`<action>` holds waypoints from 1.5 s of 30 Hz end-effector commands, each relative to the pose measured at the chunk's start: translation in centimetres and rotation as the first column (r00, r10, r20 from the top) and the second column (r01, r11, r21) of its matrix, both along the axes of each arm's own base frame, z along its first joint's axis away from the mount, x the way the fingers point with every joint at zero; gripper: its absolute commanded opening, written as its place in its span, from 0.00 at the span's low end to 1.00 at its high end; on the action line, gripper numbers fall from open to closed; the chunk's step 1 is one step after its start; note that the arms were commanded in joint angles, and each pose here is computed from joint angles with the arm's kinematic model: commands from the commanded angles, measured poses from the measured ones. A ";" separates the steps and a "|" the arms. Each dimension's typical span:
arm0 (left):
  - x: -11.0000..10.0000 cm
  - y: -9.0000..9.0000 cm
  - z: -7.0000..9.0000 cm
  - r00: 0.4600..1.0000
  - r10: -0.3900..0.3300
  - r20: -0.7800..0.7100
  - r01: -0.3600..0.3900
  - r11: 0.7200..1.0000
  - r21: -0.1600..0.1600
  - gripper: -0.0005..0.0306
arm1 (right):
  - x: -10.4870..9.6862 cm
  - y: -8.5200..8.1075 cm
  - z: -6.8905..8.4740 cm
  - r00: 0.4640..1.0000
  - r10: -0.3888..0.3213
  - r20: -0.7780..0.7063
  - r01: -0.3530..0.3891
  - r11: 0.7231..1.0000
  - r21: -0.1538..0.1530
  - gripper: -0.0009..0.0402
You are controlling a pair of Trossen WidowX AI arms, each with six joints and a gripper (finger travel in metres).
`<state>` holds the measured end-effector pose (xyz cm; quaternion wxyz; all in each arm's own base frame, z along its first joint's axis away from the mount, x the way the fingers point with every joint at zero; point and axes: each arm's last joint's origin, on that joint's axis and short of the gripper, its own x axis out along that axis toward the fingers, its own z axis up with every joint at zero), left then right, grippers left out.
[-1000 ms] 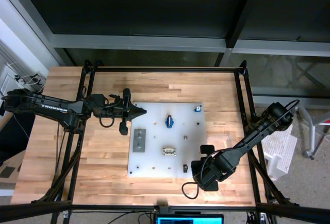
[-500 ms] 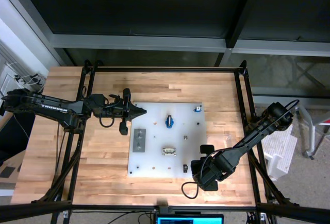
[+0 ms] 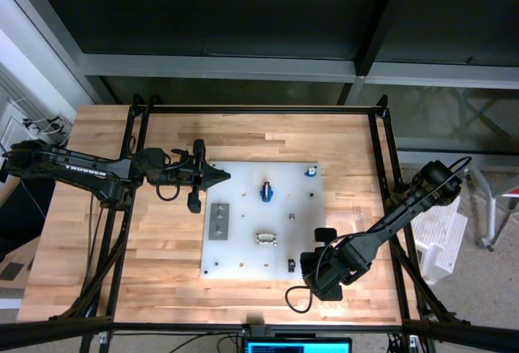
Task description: Pick the 16mm bar and install on taskboard
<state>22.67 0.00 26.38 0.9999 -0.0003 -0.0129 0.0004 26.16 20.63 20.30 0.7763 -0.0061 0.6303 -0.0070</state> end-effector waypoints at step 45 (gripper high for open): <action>0.0 0.0 0.0 1.000 0.000 0.000 0.000 1.000 0.000 0.02 | 0.0 -0.2 -0.1 1.000 0.009 -0.014 -0.009 1.000 -0.006 0.03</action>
